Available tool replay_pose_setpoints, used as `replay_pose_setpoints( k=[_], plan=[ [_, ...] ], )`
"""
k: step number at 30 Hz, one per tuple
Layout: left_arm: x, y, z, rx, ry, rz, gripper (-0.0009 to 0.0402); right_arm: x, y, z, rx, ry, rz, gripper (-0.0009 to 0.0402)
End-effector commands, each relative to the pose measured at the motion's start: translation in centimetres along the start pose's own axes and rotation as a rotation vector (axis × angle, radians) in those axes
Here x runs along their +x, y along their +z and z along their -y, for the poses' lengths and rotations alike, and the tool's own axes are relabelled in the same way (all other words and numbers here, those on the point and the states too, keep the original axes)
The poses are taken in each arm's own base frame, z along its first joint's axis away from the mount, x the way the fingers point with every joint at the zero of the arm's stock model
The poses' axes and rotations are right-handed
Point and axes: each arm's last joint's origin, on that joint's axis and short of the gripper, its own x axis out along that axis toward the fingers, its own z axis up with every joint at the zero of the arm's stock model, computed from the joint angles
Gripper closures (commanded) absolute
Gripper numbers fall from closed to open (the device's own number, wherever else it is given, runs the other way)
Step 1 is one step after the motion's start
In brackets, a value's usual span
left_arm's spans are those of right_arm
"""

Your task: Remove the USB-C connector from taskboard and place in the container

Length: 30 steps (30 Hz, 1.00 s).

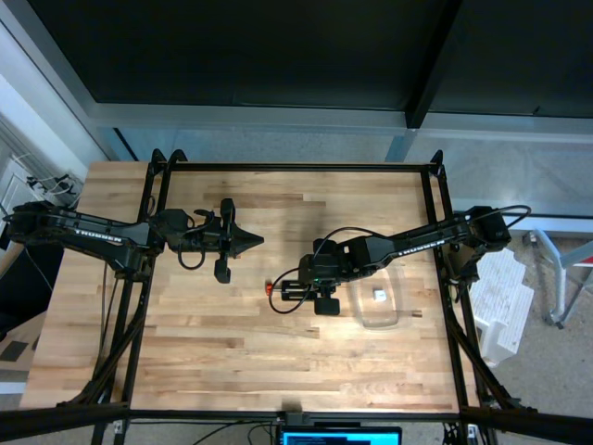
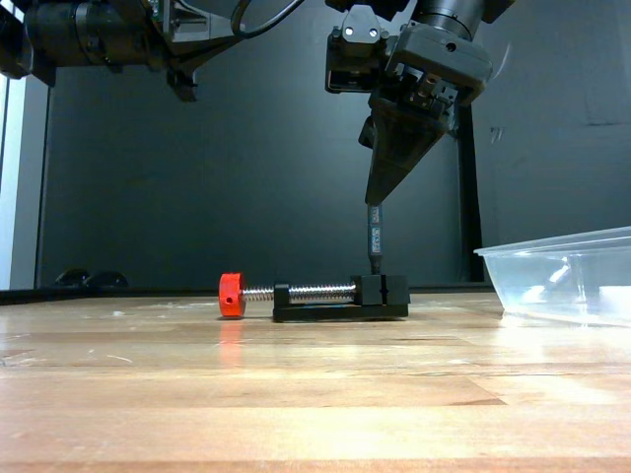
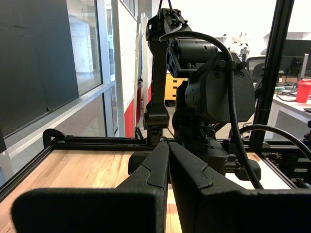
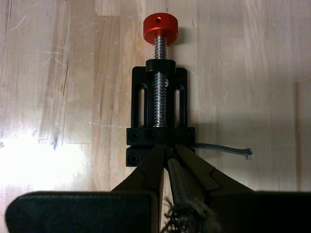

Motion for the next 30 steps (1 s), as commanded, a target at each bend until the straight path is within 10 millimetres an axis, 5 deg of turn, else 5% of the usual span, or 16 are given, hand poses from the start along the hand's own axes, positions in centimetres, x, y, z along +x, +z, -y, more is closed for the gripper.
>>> replay_pose_setpoints(
  k=[1,30],
  plan=[
    [0.0,0.0,0.0,0.000,0.000,0.000,0.0393,-0.1,0.1,0.1,0.001,-0.002,0.006,0.0393],
    [0.0,0.0,0.0,0.000,0.000,0.001,0.0393,-2.2,0.2,0.4,0.006,0.014,0.059,0.0393]
  ],
)
